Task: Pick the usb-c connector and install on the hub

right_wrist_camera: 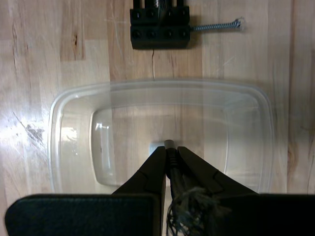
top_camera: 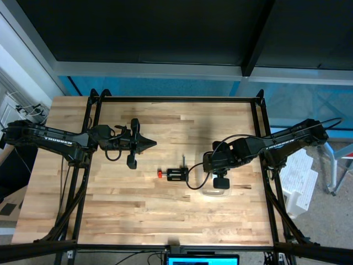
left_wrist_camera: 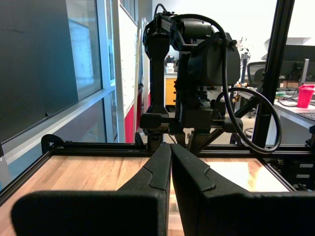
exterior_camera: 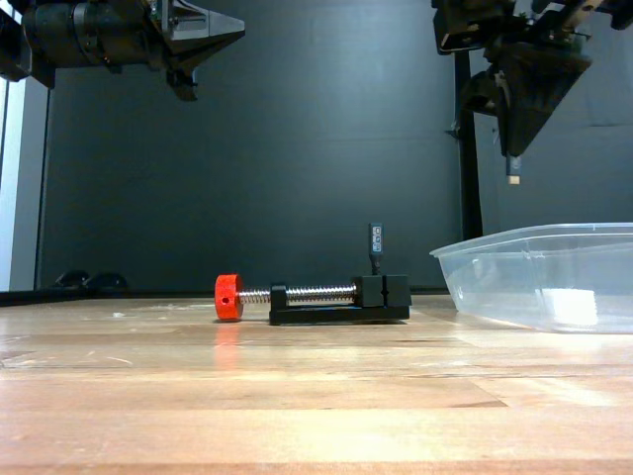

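Clear plastic tub (exterior_camera: 539,285) near red-knobbed clamp (exterior_camera: 331,306), wooden table (exterior_camera: 297,396).

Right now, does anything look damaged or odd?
The cable looks frayed where the right gripper holds the usb-c connector over the clear tub. Otherwise nothing; the left gripper hovers shut at the left.

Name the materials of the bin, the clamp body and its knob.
Bin: clear glossy plastic, apparently; the wooden table shows through. Clamp body: matte black, plastic or coated metal. Knob: matte red, likely plastic. Right end effector, shut on the usb-c connector, hangs above the bin; left end effector, shut, hovers high over the table's left side.
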